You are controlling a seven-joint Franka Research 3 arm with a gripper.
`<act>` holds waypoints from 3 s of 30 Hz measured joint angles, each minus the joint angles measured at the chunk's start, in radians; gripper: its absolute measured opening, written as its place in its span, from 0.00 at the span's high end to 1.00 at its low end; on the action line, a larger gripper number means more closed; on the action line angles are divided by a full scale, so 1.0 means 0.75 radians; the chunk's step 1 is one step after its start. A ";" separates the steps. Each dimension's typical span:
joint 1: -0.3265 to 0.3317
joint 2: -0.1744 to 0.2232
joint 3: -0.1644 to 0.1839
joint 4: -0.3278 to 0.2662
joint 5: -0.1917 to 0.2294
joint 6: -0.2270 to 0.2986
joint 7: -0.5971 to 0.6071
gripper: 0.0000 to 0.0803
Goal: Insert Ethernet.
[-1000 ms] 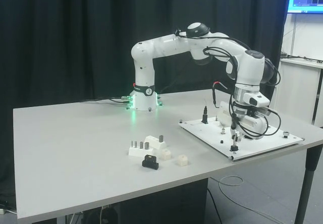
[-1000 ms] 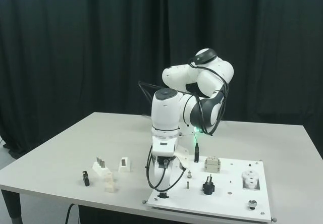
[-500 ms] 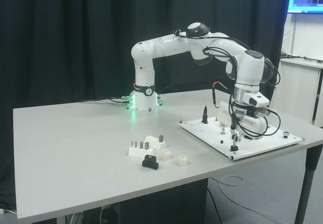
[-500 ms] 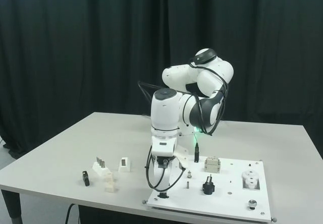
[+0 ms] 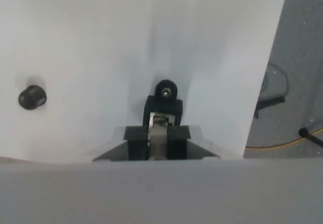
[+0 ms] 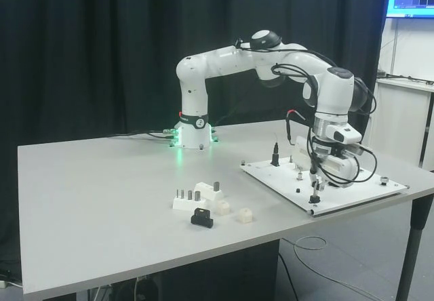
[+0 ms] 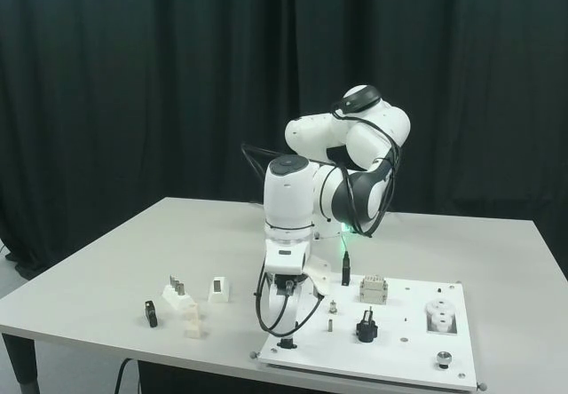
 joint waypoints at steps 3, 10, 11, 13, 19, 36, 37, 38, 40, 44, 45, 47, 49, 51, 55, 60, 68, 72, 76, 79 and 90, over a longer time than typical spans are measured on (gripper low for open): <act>0.002 -0.001 0.000 -0.003 0.002 0.003 0.013 0.91; 0.009 -0.004 -0.001 -0.019 0.002 0.013 0.022 0.91; 0.010 -0.004 -0.001 -0.022 0.002 0.014 0.022 0.91; 0.013 -0.005 -0.002 -0.031 0.002 0.019 0.022 0.91; 0.022 -0.006 -0.003 -0.056 0.003 0.042 0.021 0.91; 0.053 -0.017 -0.006 -0.092 0.024 0.063 0.004 0.91; 0.055 -0.017 -0.006 -0.093 0.024 0.064 0.003 0.91; 0.057 -0.017 -0.007 -0.095 0.024 0.065 0.003 0.91; 0.061 -0.017 -0.007 -0.100 0.025 0.070 0.002 0.91; 0.069 -0.017 -0.009 -0.112 0.025 0.083 0.000 0.91; 0.072 -0.017 -0.010 -0.115 0.025 0.086 0.000 0.91; 0.076 -0.017 -0.011 -0.120 0.024 0.091 0.000 0.91; 0.080 -0.017 -0.012 -0.126 0.023 0.096 0.000 0.91; 0.085 -0.017 -0.015 -0.134 0.022 0.104 0.000 0.91; 0.097 -0.017 -0.019 -0.151 0.021 0.118 0.000 0.91; 0.106 -0.017 -0.023 -0.163 0.018 0.122 0.000 0.91; 0.127 -0.017 -0.027 -0.184 0.020 0.131 0.002 0.91; 0.134 -0.017 -0.027 -0.186 0.021 0.137 0.011 0.91; 0.140 -0.016 -0.027 -0.189 0.021 0.145 0.036 0.91; 0.142 -0.016 -0.027 -0.192 0.021 0.153 0.045 0.91; 0.165 -0.015 -0.027 -0.222 0.021 0.193 0.049 0.91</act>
